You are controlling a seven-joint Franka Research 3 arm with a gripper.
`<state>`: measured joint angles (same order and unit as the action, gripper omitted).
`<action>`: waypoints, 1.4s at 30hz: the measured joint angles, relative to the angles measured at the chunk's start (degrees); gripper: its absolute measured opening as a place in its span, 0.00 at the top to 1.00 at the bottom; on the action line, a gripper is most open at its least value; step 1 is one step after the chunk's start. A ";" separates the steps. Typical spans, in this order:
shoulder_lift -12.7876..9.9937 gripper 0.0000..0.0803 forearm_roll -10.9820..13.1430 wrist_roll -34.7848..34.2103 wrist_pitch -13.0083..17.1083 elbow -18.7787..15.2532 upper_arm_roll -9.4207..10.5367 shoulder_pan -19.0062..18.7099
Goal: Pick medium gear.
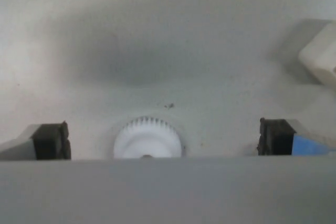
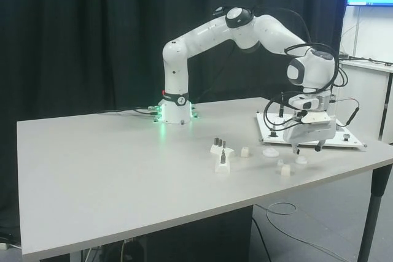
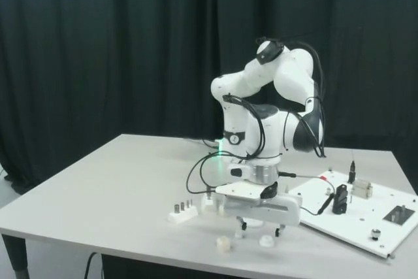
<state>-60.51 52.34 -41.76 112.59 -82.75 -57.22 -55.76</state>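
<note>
A white toothed gear (image 1: 148, 139) lies flat on the grey table, and the wrist view cuts off its near half. My gripper (image 1: 163, 139) is open and hangs low over it, with one black fingertip (image 1: 51, 141) on each side and the gear nearer this one. In the first room view the gripper (image 2: 307, 149) hovers just above the gear (image 2: 301, 159) near the table's front right edge. The second room view shows the gripper (image 3: 260, 228) over the same gear (image 3: 266, 240). Neither finger touches the gear.
A flatter, wider white gear (image 2: 269, 151) lies close behind. A small white block (image 2: 284, 170) sits beside the gripper, near the front edge. A white holder with pegs (image 2: 221, 148) stands further left. A white board with parts (image 2: 344, 139) lies to the right.
</note>
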 joint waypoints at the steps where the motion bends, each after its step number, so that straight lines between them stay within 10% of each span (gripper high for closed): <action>1: -0.03 0.00 0.00 0.00 0.05 0.00 0.11 -0.01; 42: -0.35 0.00 1.16 0.00 4.85 -4.04 4.38 -0.71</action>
<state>-60.86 53.51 -41.76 117.44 -86.78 -52.84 -56.47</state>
